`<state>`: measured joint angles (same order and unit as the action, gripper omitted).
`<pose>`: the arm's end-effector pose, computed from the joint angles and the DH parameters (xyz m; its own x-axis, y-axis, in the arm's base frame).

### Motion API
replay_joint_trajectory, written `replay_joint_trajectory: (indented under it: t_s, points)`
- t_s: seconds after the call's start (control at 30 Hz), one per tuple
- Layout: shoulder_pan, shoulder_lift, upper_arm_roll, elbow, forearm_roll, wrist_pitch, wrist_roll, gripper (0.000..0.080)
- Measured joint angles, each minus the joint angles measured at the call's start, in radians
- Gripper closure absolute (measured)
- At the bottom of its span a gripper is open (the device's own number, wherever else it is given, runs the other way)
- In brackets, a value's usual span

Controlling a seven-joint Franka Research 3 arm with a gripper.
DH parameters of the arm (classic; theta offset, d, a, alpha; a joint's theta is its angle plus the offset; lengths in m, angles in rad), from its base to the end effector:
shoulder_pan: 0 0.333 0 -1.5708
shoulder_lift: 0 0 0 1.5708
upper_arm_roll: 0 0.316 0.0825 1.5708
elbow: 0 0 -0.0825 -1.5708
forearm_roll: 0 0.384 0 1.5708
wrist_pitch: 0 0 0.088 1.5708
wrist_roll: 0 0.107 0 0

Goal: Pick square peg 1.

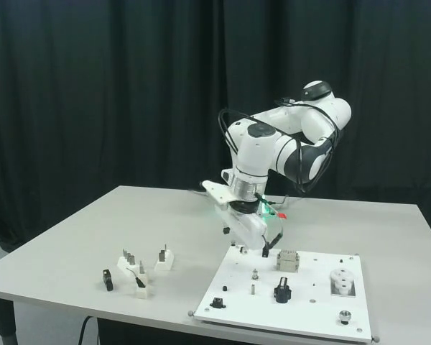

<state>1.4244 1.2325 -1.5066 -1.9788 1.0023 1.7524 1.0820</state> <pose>0.5605 0.1004 0.2799 0.0403 -0.9718 0.2323 -0.9903 -0.0078 0.1389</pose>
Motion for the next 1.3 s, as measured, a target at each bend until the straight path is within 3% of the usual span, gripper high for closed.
replay_joint_trajectory:
  t_s: [0.27,0.4,0.67,1.03,1.3]
  points:
    - [0.0,0.0,-0.004,-0.045,-0.042,0.035,-0.277,0.0003]
    - [0.0,0.0,-0.011,-0.082,-0.041,0.07,-0.461,0.0003]
    - [-0.003,-0.003,-0.04,-0.163,-0.016,0.122,-0.657,0.0003]
    - [-0.029,-0.008,-0.075,-0.269,0.104,0.171,-1.029,0.0003]
    - [-0.072,-0.008,-0.079,-0.334,0.197,0.183,-1.236,0.0003]
